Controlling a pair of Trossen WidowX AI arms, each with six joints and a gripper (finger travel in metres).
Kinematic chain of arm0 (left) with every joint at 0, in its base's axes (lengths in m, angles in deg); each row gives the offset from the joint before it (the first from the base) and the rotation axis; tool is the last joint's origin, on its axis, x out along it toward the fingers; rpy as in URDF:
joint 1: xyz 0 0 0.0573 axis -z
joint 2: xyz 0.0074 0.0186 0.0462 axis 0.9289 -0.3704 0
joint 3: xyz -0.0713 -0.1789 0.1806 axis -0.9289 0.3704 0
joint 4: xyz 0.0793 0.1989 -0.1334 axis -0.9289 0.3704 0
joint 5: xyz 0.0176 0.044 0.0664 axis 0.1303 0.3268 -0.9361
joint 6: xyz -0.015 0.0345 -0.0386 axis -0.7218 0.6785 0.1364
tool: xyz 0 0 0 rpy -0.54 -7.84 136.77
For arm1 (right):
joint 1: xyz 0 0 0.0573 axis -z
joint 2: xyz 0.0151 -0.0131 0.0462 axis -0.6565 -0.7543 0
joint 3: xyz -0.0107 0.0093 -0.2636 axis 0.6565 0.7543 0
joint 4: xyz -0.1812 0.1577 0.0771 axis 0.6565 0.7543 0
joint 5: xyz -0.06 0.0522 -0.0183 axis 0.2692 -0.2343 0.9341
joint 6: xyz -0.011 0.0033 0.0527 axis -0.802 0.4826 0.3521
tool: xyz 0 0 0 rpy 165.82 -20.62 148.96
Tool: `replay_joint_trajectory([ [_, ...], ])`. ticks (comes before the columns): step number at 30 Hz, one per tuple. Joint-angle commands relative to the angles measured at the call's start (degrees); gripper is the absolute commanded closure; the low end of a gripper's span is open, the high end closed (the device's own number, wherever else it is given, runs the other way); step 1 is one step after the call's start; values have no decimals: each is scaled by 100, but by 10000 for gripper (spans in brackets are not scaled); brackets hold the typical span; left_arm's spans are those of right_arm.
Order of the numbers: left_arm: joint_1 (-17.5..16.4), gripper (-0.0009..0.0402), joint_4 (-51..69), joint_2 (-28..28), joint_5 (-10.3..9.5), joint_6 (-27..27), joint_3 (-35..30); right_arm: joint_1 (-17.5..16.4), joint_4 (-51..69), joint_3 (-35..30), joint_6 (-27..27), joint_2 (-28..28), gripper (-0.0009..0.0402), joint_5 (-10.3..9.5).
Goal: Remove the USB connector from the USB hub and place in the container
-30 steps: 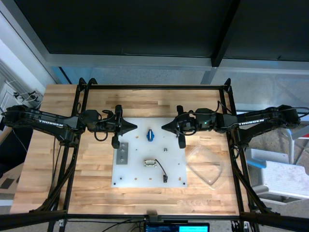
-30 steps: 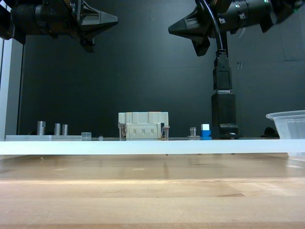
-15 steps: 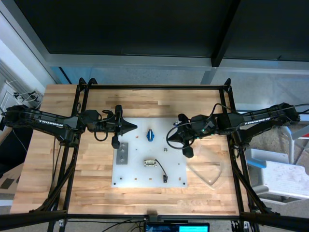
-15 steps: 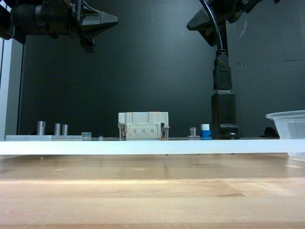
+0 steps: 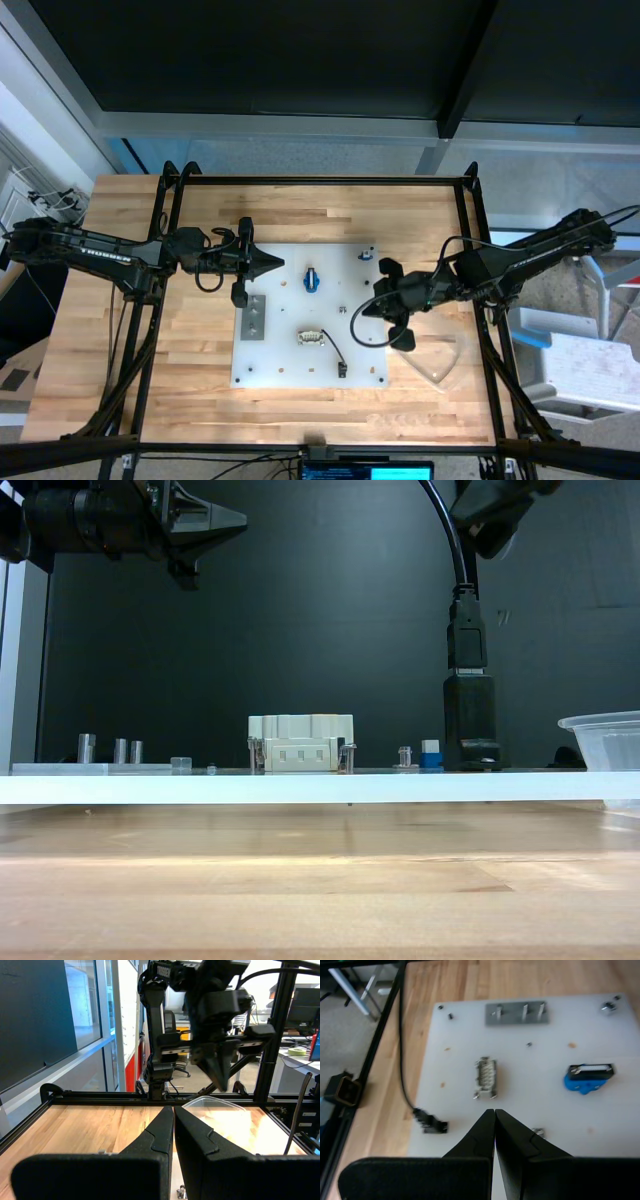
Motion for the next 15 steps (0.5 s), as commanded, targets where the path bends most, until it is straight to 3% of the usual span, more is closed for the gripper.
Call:
replay_joint_trajectory([
  [1,0,392,0,-2,2,0,0,-282,269,-201,245,-179,393,98],
  [4,0,392,0,-2,2,0,0,-518,459,-354,450,-348,393,203],
  [10,0,392,0,-2,2,0,0,-881,920,-699,1021,-743,393,610],
  [15,0,392,0,-2,2,0,0,-1023,922,-850,1300,-1023,389,603],
])
